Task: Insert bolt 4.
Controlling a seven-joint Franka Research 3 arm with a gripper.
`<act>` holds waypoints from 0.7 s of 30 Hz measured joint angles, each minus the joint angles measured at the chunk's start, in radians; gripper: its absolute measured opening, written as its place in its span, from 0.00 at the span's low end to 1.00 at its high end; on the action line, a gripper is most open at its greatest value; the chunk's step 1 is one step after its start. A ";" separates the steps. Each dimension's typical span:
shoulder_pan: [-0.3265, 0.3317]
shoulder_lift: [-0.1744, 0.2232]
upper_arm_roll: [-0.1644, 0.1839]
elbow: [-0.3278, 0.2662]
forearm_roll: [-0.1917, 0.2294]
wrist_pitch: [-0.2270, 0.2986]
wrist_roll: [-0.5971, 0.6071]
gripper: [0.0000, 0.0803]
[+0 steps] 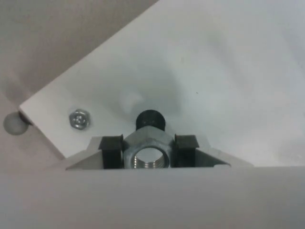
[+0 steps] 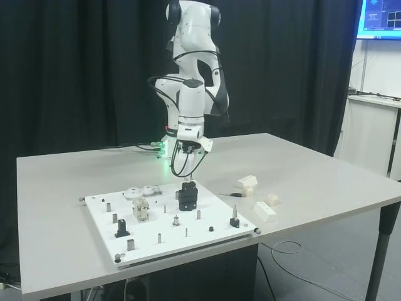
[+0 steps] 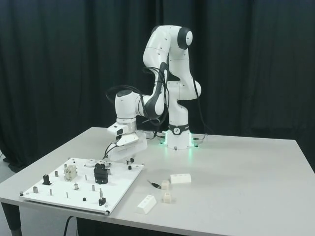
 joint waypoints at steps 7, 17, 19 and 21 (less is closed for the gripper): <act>0.001 0.024 0.002 0.000 0.000 0.022 0.001 0.28; 0.005 0.032 0.005 0.000 0.000 0.027 0.001 0.28; 0.005 0.032 0.005 0.000 0.000 0.027 0.001 0.28; 0.005 0.032 0.005 0.000 0.000 0.027 0.001 0.28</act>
